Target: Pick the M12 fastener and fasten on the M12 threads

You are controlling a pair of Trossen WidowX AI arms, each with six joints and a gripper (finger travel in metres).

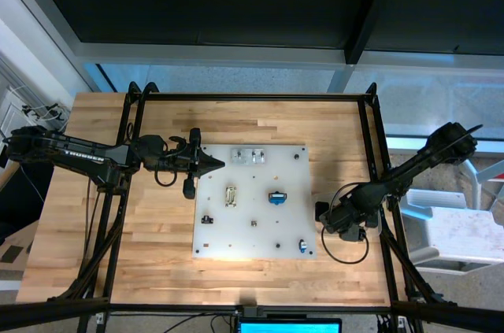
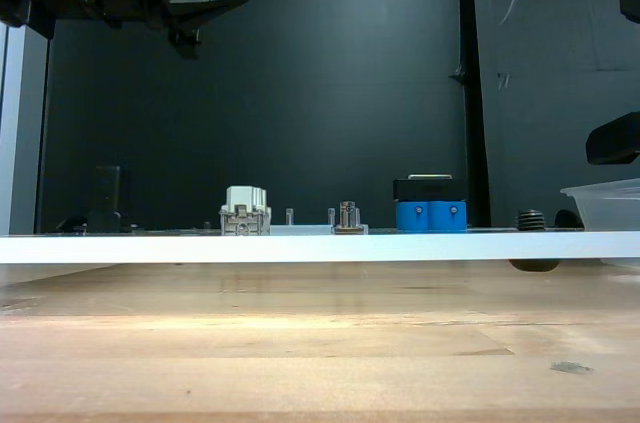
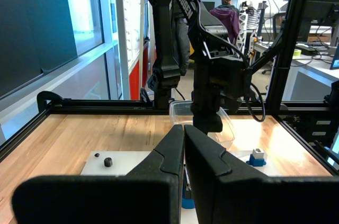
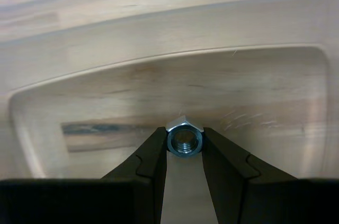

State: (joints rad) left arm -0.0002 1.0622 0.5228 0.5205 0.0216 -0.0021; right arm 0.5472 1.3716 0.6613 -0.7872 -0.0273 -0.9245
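Observation:
The small silver nut (image 4: pixel 184 141) sits between the fingertips of my right gripper (image 4: pixel 184 147), which is shut on it just above the floor of the clear tray (image 4: pixel 63 102). Seen from above, my right gripper (image 1: pixel 324 213) hangs just off the white board's (image 1: pixel 236 231) right edge. The black ribbed stud (image 2: pixel 530 220) stands bare on the board, its ribs showing, in front of the tray (image 2: pixel 605 203). My left gripper (image 1: pixel 216 162) hovers high over the board's far left corner with its fingers pressed together and nothing held.
On the board stand a blue block (image 2: pixel 430 213), a beige connector (image 2: pixel 246 213), a silver post (image 2: pixel 347 216) and a black post (image 3: pixel 108 161). A black metal frame (image 1: pixel 252 98) borders the wooden table.

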